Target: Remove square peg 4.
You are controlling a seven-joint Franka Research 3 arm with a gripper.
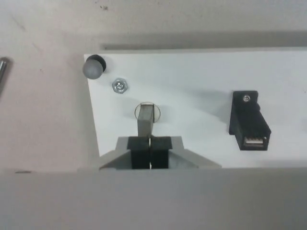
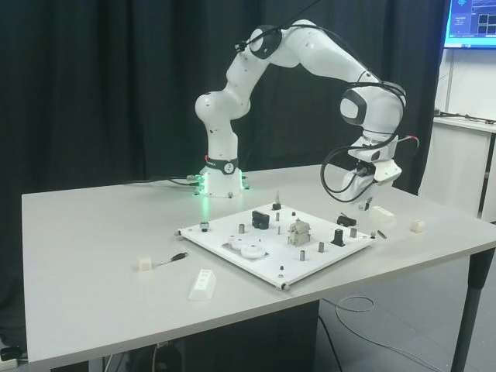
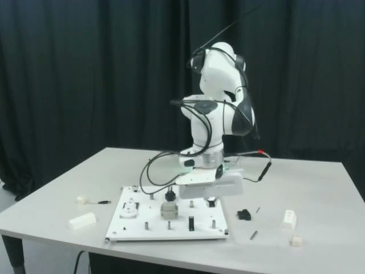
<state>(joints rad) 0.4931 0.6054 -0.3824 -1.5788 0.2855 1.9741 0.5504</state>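
In the wrist view my gripper (image 1: 150, 154) is shut on a grey square peg (image 1: 145, 125). The peg's lower end lines up with a round hole (image 1: 146, 111) in the white board (image 1: 192, 76). I cannot tell whether the end is out of the hole. In the first room view the gripper (image 2: 361, 203) hangs over the board's (image 2: 232, 232) right corner. The second room view shows the gripper (image 3: 191, 200) low over the board (image 3: 122, 228), its tips partly hidden by the hand.
Next to the hole are a nut (image 1: 119, 86), a grey knob (image 1: 94, 66) at the board's corner, and a black socket block (image 1: 249, 122). The board carries white gears (image 2: 249, 246) and several pegs. White blocks (image 2: 203, 284) (image 2: 383, 216) lie on the table.
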